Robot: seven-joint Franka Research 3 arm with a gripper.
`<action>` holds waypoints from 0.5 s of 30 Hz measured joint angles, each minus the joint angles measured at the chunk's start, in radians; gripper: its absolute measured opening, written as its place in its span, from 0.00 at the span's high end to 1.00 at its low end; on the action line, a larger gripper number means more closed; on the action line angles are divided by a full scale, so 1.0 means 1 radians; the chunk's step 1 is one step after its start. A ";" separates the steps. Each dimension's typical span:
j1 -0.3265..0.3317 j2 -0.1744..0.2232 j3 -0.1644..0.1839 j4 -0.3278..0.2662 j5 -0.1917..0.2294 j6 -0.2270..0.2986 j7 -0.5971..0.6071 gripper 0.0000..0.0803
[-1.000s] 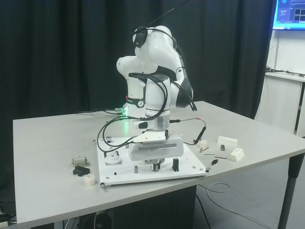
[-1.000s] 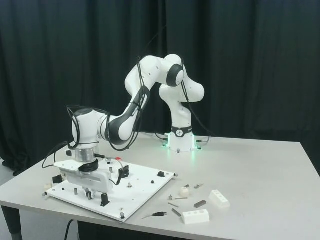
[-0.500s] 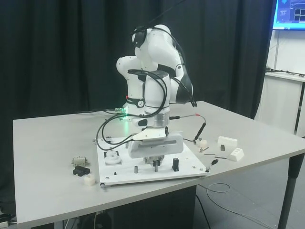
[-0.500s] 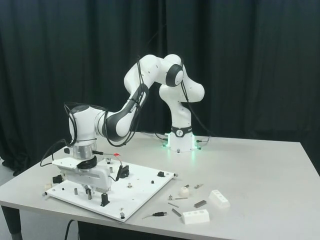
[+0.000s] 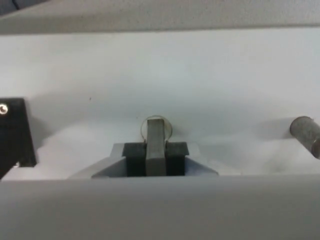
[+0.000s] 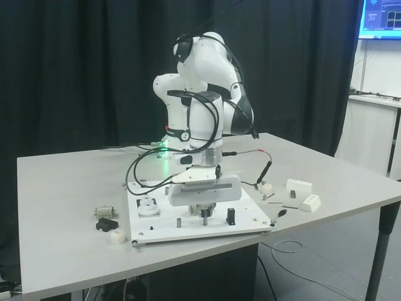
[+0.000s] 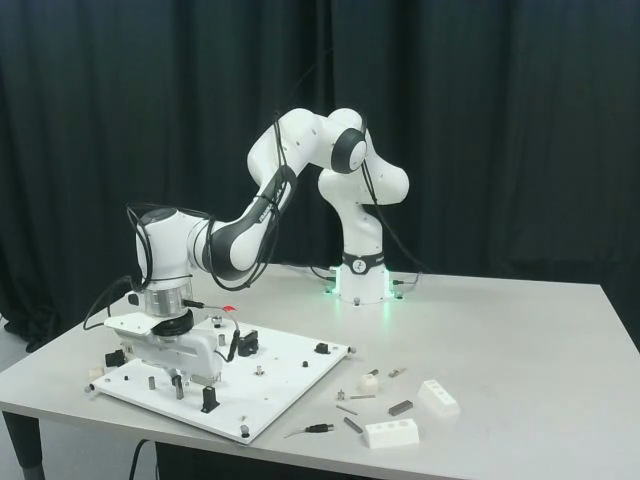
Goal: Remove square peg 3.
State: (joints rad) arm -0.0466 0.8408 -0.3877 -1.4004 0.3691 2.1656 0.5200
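Hand is pinching square peg 3 between both black fingers, peg upright, sitting in the middle of the hand. Versus a second ago the hand is sitting higher above the white board, peg bottom now lifting just clear of its round hole. Black bracket is standing just beside the hand on the board; white blocks are lying further off on the table.

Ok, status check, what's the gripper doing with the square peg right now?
Gripper shut on square peg, above the white board. Peg upright between the black pads. Nothing blocking directly around it.
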 joint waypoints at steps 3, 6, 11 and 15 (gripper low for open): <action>0.000 0.000 0.000 0.000 0.000 0.000 0.002 0.91; 0.000 0.000 0.000 0.000 0.000 0.000 0.002 0.91; 0.000 0.000 0.000 0.001 0.000 -0.001 -0.009 0.91; 0.000 -0.002 -0.002 0.006 0.000 -0.006 -0.047 0.91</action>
State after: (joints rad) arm -0.0464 0.8391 -0.3901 -1.3939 0.3690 2.1601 0.4735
